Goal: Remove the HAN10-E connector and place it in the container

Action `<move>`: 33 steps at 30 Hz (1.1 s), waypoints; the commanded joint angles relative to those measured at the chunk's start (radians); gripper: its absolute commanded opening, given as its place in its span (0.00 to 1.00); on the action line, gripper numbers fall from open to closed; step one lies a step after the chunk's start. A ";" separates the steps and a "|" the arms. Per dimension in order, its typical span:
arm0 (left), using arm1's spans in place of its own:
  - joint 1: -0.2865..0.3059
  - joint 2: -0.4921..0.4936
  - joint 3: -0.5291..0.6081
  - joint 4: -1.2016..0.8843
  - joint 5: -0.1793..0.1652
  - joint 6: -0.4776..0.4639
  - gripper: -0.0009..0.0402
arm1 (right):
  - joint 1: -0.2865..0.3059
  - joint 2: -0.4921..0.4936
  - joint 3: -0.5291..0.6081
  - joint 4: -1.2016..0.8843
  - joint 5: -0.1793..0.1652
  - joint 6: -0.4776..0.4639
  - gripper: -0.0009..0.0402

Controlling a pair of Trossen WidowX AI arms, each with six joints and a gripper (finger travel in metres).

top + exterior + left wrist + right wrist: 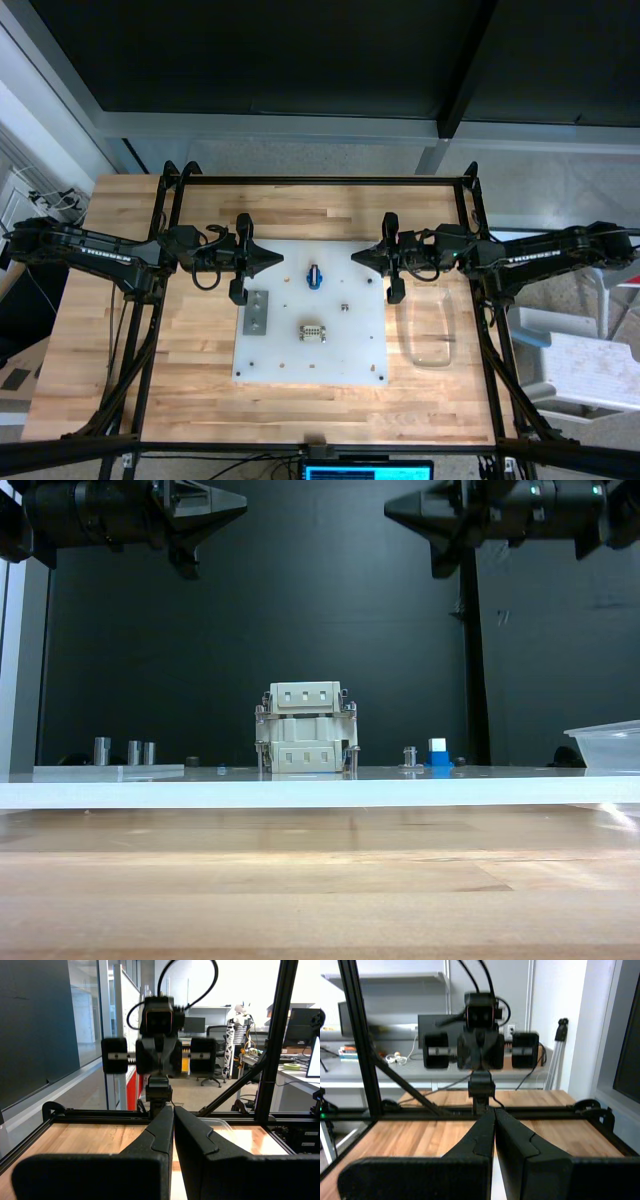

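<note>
Supporting worktop point(150, 380): wooden; a white board point(350, 350) is laid on it.
Container point(430, 363): set just beside the board's right edge.
Left pincer point(283, 262): pressed together, nothing held, raised above the board's far left.
Right pincer point(352, 257): pressed together, nothing held, raised opposite.
Grey block point(257, 314): fixed at board left.
HAN10-E connector point(311, 333): seated mid-board, untouched.
Blue piece point(315, 276): stood beyond it.

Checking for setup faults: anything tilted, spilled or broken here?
Nothing stands out. The connector sits upright on the white board, with the tub upright beside it. The left end effector and right end effector hang shut above the board.
</note>
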 commanded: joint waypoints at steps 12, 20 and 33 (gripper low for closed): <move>0.000 0.000 0.000 0.001 0.000 0.000 0.02 | 0.003 0.111 0.378 -0.605 0.000 0.001 0.02; 0.000 0.000 0.000 0.000 0.000 0.000 0.02 | 0.010 0.238 0.570 -0.871 0.000 0.002 0.02; 0.000 0.000 0.000 0.001 0.000 0.000 0.02 | 0.061 0.500 0.895 -1.256 0.000 0.002 0.02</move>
